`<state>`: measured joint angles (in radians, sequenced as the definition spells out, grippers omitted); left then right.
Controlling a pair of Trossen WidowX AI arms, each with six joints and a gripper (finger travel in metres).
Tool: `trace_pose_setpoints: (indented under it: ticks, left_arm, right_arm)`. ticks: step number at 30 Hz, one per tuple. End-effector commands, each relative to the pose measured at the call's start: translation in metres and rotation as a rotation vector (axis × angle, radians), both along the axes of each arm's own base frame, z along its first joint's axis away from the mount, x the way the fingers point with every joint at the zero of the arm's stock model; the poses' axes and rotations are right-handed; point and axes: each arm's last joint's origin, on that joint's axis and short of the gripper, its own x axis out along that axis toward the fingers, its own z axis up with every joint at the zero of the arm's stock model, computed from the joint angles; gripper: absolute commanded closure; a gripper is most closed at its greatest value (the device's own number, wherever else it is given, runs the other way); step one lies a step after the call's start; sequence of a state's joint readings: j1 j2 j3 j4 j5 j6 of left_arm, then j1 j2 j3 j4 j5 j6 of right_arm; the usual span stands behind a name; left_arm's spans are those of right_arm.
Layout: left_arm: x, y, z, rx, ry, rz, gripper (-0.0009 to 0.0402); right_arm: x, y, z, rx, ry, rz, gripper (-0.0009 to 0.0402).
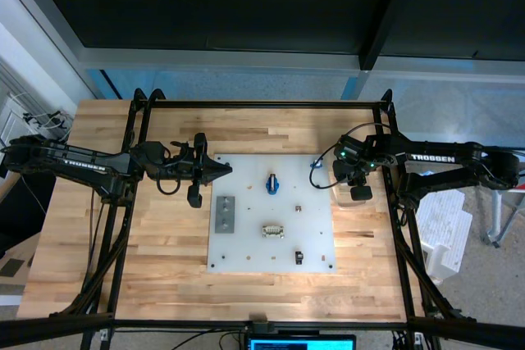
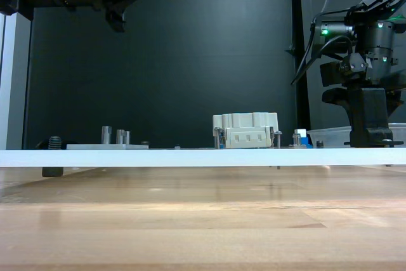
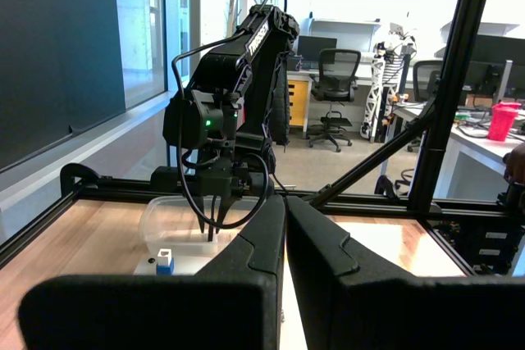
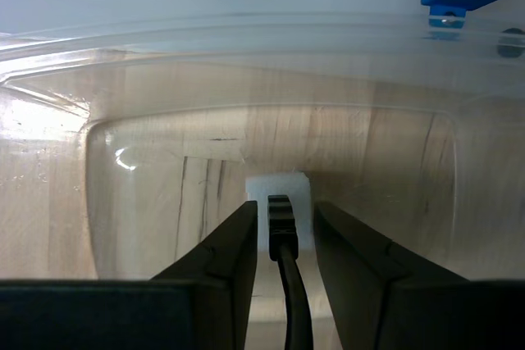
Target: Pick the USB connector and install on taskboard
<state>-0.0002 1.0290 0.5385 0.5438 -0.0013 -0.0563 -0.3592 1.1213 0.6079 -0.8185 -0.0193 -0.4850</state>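
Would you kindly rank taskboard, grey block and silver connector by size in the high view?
Largest first:
taskboard
grey block
silver connector
Left gripper: above board's far-left corner; right gripper: inside the clear bin.

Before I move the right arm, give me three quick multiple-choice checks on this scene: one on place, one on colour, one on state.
1. Where is the right claw?
A) above the middle of the taskboard
B) down in the clear bin beside the taskboard
C) parked off the table

2. What colour is the USB connector?
A) black
B) blue
C) white

3. What state is the left claw in?
A) shut and empty, raised over the taskboard's left edge
B) gripping the USB connector
C) wide open, resting on the table

Answers:
1. B: the right wrist view shows the bin's walls around the claw.
2. A: the plug lying between the right claw's open fingers is black.
3. A: the left wrist view shows its fingers together with nothing between them, and the low view shows it high up.
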Motion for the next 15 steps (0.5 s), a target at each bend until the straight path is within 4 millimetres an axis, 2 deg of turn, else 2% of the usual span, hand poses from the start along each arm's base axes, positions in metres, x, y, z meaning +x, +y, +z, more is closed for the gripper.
trace_pose_setpoints:
  ticks: [1,7,15]
  left_arm:
    - [0.0000,0.0000,0.0002,0.000,-0.001,0.000,0.0393]
    - [0.0000,0.0001,0.0002,0.000,-0.001,0.000,0.0393]
    - [0.0000,0.0000,0.0002,0.000,-0.001,0.000,0.0393]
  right_arm:
    - [0.0001,-0.0001,0.0001,-0.002,0.000,0.001,0.0337]
    - [0.0000,0.0000,0.0003,-0.002,-0.002,0.003,0.0397]
    - [-0.0028,0.0009,0.0023,-0.011,-0.029,0.003,0.0392]
